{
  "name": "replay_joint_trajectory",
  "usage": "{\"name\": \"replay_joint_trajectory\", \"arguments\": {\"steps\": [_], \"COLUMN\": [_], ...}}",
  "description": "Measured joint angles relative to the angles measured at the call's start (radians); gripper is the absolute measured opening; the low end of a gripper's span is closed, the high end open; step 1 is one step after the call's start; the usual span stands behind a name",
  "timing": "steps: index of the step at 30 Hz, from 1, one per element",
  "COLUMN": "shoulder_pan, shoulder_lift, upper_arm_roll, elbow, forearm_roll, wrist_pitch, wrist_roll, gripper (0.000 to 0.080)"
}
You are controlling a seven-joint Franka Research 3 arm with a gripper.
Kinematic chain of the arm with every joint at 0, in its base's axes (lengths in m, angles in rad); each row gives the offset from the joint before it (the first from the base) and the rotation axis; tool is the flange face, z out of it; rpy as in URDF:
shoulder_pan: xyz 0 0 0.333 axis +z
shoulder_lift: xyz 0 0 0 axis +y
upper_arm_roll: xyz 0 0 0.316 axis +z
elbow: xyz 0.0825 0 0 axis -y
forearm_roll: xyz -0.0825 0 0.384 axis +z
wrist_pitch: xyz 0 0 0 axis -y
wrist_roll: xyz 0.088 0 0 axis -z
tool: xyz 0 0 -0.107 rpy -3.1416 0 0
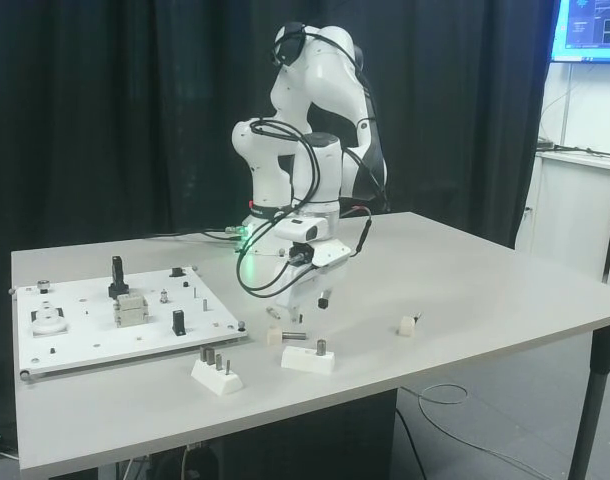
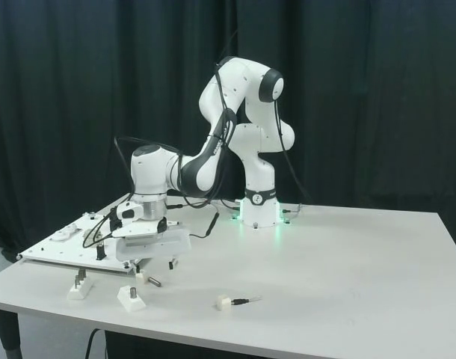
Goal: Pick square peg 4.
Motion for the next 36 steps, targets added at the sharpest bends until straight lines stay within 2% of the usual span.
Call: {"name": "replay_joint_trajectory", "arguments": {"steps": [10,15,23,36], "shoulder_pan": [-0.008,-0.026,-0.084,-0.189], "shoulder_lift": [0.0,-0.001,-0.013,-0.024], "upper_arm_roll": [-0.002,-0.008,-0.011,-0.016], "elbow": [0.008,0.02,0.047,0.11], "forearm_roll": [-0.001,-0.033,-0.087,-0.092], "wrist_pitch": [0.011,0.031,0.067,0.071], "wrist_roll": [0.001,-0.008,-0.039,-0.094], "gripper": [0.08,0.08,0.08,0.08]}}
